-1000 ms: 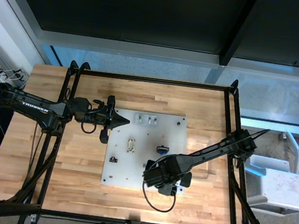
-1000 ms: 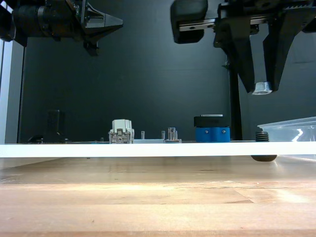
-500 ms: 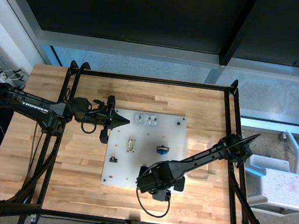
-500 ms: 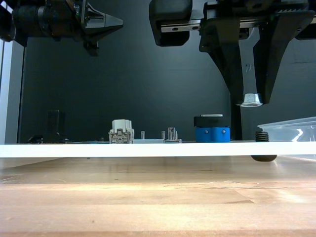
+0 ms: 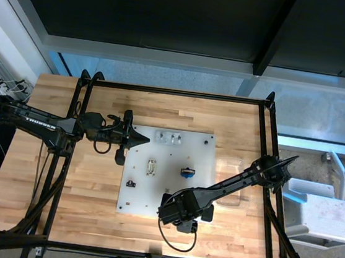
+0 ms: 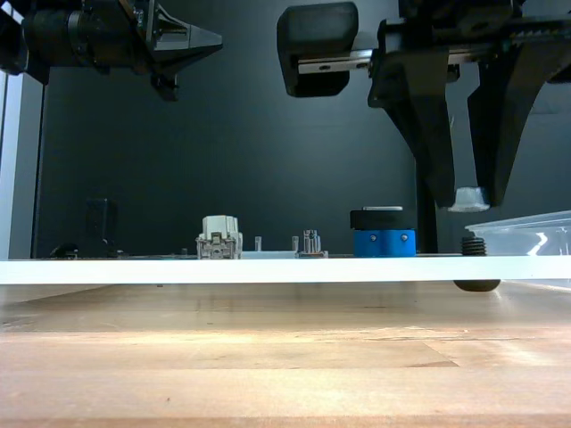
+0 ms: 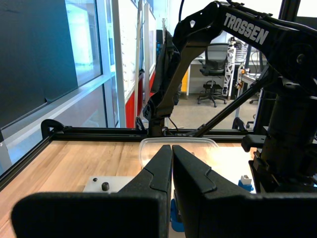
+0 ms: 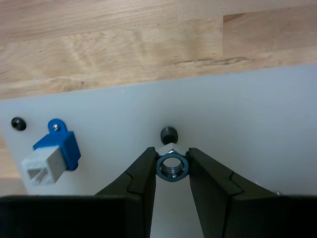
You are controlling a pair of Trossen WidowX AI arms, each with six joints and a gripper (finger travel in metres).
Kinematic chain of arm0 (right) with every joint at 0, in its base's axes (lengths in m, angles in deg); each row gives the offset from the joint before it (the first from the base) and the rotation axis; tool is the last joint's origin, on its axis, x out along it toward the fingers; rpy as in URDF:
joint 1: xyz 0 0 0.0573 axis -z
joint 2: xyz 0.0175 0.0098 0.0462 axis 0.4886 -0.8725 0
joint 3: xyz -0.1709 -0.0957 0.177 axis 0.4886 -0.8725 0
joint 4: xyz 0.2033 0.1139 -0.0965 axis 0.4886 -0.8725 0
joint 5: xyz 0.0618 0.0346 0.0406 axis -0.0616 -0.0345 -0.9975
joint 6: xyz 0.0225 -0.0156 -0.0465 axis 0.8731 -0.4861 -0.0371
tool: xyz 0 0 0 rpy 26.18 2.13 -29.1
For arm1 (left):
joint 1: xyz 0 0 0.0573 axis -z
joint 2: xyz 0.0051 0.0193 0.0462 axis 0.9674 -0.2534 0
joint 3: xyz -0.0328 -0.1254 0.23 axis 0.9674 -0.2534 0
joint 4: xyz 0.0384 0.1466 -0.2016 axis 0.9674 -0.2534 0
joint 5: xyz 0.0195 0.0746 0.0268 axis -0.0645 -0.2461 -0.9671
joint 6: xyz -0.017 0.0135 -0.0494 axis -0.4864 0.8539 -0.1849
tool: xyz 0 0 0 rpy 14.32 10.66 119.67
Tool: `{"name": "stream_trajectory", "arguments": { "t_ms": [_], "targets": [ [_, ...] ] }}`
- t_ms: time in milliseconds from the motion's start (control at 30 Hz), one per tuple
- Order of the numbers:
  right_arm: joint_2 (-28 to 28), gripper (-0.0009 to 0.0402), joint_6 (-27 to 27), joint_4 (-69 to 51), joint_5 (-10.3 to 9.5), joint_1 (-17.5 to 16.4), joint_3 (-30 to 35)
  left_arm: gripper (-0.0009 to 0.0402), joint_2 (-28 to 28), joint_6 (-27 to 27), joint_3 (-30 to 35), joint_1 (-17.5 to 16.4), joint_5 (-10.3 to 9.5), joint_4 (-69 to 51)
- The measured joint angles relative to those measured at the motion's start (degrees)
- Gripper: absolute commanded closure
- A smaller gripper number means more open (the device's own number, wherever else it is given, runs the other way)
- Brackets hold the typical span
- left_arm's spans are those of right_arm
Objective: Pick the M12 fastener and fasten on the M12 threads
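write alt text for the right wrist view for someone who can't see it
The right end effector grips a silver nut above the white board, just short of the bare dark stud; a blue and white connector sits nearby. The left end effector, outside this view, is shut over the board's far left corner.

Seen from above, the right arm [image 5: 235,183] hides nut [image 8: 172,167] and stud [image 8: 169,134].

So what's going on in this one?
The right gripper holds the silver nut between its fingertips, hovering just above the bare black stud near the board's near right edge. The nut is not yet on its stud. The left gripper hangs shut and empty over the board's far left part, taking no part.
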Motion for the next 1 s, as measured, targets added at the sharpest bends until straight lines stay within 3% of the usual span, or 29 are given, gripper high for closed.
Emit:
{"name": "stream_trajectory", "arguments": {
  "t_ms": [1000],
  "targets": [
    [-1.68,0.0379,-1.51,1.95,-0.52,-0.11,-1.07,0.0393,0.02,0.00,0.00,0.00,0.00,0.00]
  ]
}}
